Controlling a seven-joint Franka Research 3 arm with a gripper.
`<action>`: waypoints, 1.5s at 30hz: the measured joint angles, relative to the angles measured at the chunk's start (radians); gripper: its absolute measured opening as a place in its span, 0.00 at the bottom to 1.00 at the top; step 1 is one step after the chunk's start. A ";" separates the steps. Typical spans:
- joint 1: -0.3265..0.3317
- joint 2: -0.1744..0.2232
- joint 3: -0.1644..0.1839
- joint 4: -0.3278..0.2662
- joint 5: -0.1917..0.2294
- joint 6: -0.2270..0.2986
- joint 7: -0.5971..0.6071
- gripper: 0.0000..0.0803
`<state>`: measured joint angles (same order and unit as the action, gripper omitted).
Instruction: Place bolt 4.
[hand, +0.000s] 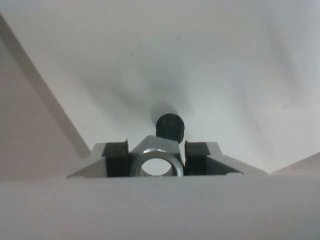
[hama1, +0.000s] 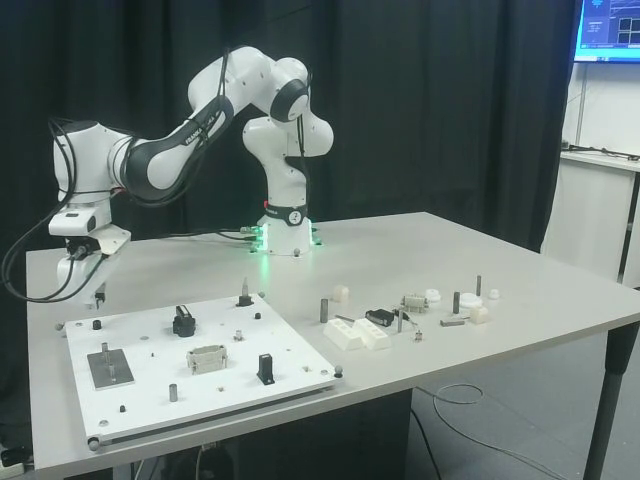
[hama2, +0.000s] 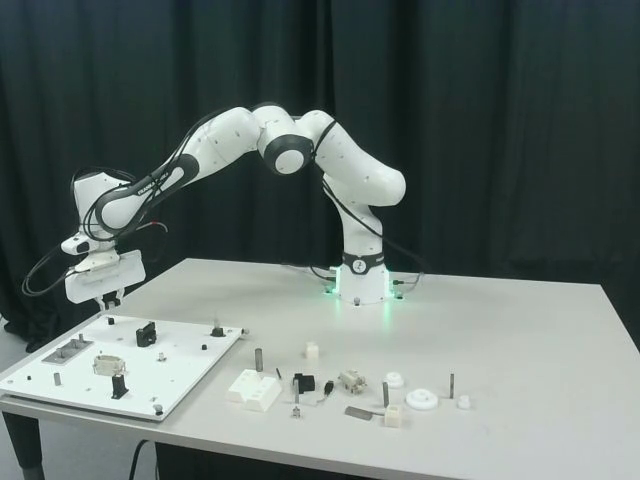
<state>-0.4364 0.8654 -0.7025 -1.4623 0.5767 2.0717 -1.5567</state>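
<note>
The bolt (hand: 159, 159) is clamped between the fingers (hand: 117, 159), above the board's (hama1: 205, 400) far corner; it should be lowered straight and released only once seated.

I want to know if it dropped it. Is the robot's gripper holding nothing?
No, the wrist view shows the gripper shut on a bolt, its black pads pressing both sides of the metal hex head.

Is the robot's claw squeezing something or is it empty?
It is squeezing something. In the wrist view the claw is shut on a bolt, with its black pads pressed against both sides, above the white board.
</note>
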 joint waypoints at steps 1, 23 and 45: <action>0.000 0.000 0.000 0.000 0.000 0.000 0.004 0.30; 0.014 -0.032 0.001 0.000 0.020 -0.058 0.195 0.30; 0.195 -0.196 -0.002 -0.111 0.026 -0.232 0.385 0.30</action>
<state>-0.2418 0.6698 -0.7050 -1.5738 0.6027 1.8400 -1.1718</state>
